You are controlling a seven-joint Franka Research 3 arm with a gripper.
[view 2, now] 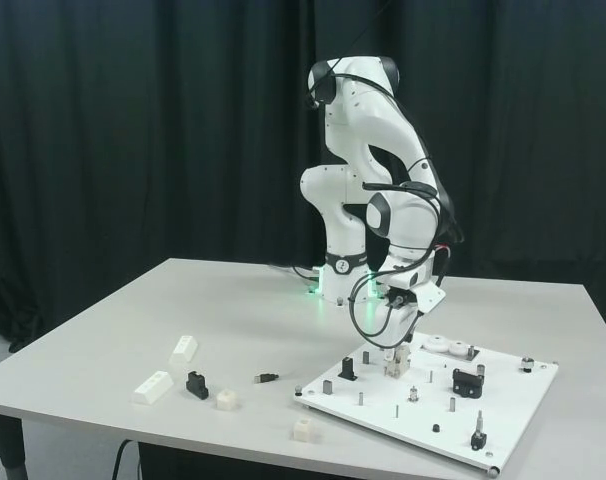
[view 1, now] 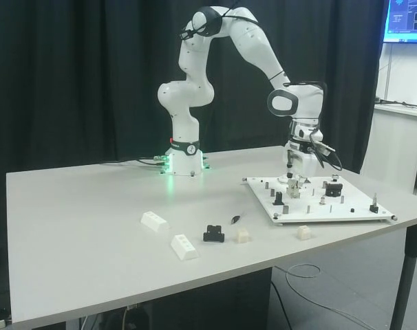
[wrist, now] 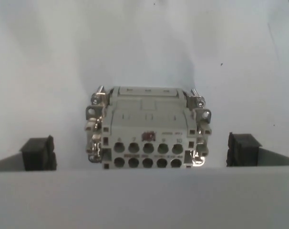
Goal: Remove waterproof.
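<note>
Hovering with my gripper [wrist: 140,155] spread, fingertips [wrist: 38,153] at three and nine o'clock of the waterproof connector [wrist: 148,129], ready to clamp it.

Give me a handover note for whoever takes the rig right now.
Gripper: open, black fingertips either side of the waterproof connector, not touching it.
Connector stands on the white board near the table's edge, arm directly above it.
Done: approach and alignment.
Left: close on the connector, pull it off the board.
</note>
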